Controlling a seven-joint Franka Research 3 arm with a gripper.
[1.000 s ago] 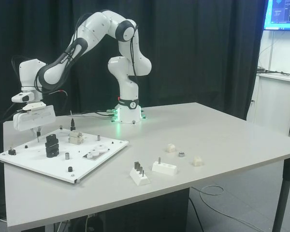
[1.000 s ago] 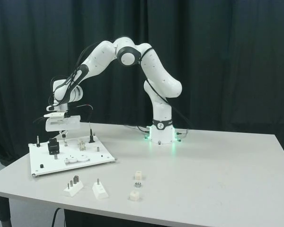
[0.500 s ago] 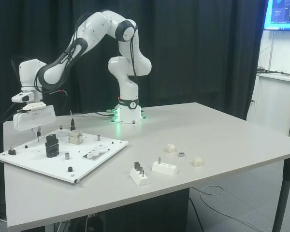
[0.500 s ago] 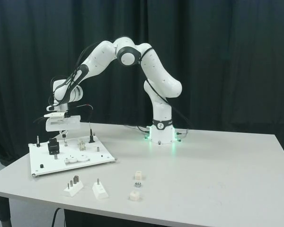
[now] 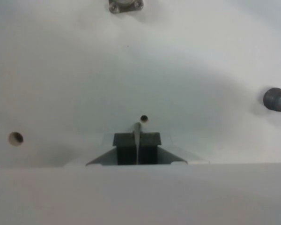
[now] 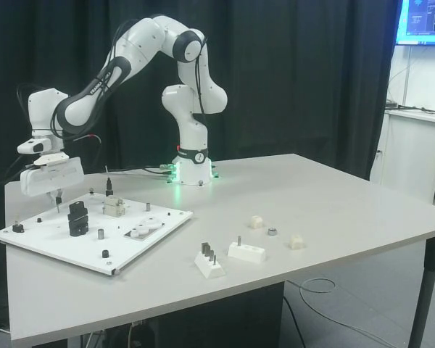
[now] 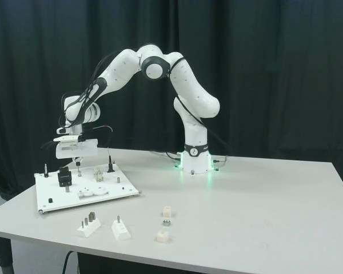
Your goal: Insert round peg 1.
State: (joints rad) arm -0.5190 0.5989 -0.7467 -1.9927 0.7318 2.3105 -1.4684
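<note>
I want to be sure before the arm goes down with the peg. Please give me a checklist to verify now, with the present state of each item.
1. Peg held: ok. The gripper is shut on the thin round peg.
2. Peg near the hole: ok. In the wrist view its tip sits just beside the small hole in the white board.
3. Peg exactly over the hole: cannot tell.
4. Peg upright: cannot tell.
5. Peg not yet inserted: ok. The hole shows open.
6. Nothing close around the hole: ok. The black knob and the other hole lie well apart from it.
</note>
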